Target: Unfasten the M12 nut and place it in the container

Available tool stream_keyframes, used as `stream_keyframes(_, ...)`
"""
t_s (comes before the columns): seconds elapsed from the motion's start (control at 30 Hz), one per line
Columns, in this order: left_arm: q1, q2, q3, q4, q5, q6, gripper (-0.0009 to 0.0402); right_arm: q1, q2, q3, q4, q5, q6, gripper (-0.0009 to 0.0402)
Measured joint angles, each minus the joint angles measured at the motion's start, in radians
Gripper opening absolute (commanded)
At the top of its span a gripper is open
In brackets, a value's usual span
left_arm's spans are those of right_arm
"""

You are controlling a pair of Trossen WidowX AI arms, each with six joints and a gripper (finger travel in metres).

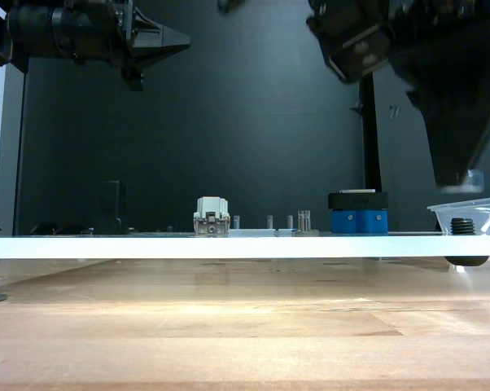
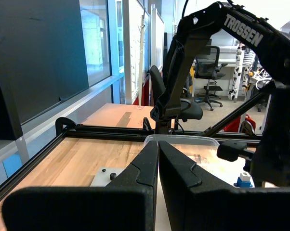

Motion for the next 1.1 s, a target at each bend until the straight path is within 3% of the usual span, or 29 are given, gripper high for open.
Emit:
stream_keyframes(0.2, 0.0, 0.0, 0.0, 0.0, 0.0, 0.0, 0.0, -0.006, -0.079, -0.016, -0.057, 0.021, -0.144, 0.0016)
stream_keyframes(0.43, 0.0, 0.0, 0.0, 0.0, 0.0, 0.0, 0.0, -0.016, -0.23, -0.14, -0.059, 0.018, -0.248, 0.0019)
stream_keyframes(0.9, 0.0, 0.0, 0.0, 0.0, 0.0, 0.0, 0.0, -0.052, -0.645, -0.549, -0.056, 0.019, -0.337, 0.0019)
stream_keyframes(1.1, 0.0, 0.0, 0.0, 0.0, 0.0, 0.0, 0.0, -0.102, -0.774, -0.73, -0.034, 0.018, -0.337, 0.0019)
